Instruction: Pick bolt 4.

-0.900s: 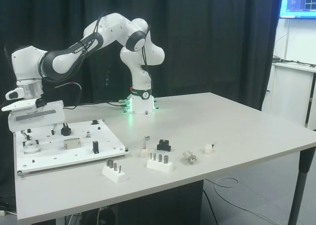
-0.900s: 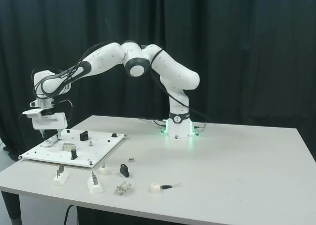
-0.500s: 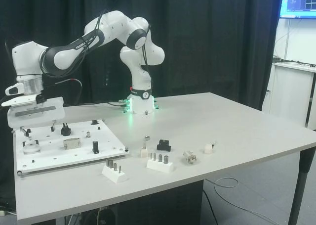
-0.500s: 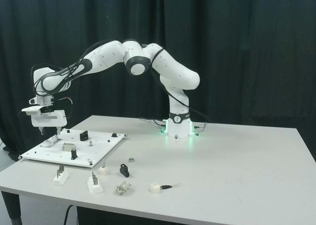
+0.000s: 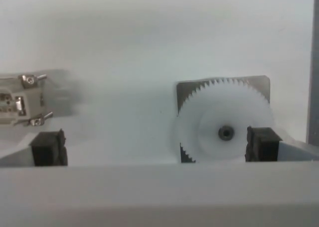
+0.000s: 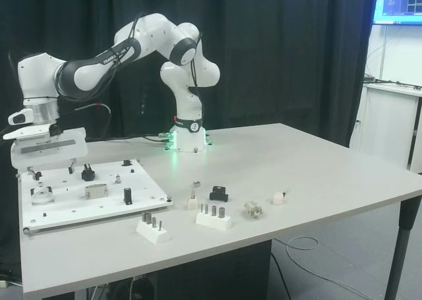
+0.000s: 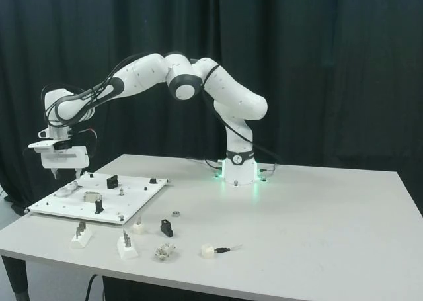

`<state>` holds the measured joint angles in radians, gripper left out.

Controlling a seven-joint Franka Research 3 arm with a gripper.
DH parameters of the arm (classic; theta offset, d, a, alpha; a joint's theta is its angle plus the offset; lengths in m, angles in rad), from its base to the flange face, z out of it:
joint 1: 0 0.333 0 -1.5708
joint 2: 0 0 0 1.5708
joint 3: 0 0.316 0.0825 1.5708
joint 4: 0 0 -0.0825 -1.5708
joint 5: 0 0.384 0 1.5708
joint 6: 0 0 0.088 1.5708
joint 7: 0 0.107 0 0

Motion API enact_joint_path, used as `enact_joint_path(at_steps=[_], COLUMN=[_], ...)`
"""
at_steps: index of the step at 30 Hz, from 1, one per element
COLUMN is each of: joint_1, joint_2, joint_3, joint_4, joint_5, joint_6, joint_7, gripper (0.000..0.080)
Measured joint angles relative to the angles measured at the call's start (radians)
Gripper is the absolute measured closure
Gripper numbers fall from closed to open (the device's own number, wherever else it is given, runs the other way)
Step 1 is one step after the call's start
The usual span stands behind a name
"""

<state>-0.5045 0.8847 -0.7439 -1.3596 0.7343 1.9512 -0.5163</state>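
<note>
1. Your grey table [image 6: 310, 161] stands before black curtains. A screen [image 6: 399, 3] and a white cabinet [image 6: 389, 125] sit off to one side in the first room view.
2. The white arm's base [image 6: 186, 136] is bolted near the table's far edge, with green light glowing at its foot.
3. A white board [image 6: 142, 181] lies flat on the table end the arm reaches over. On it are a white gear [image 6: 41, 194] and several small black and grey fittings.
4. Your gripper [image 6: 51, 170] hangs over the board's far corner above the gear and is clear of it. In the wrist view its black pads [image 5: 48, 148] stand wide apart with nothing between them.
5. The bolts [image 6: 213, 211] are well away from the gripper. They stand in two white holders, one long [image 6: 214, 221] and one short [image 6: 153, 233], on the bare table near its front edge, just off the board.
6. Each bolt stands upright with its long axis vertical. You cannot tell from these views which one is number 4.
</note>
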Motion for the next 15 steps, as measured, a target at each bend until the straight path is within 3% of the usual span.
enact_joint_path(at_steps=[15], joint_1=[0.014], joint_2=[-0.026], joint_3=[0.0], joint_4=[0.003], joint_5=[-0.002], joint_6=[0.003], joint_7=[0.0], gripper=[0.0003])
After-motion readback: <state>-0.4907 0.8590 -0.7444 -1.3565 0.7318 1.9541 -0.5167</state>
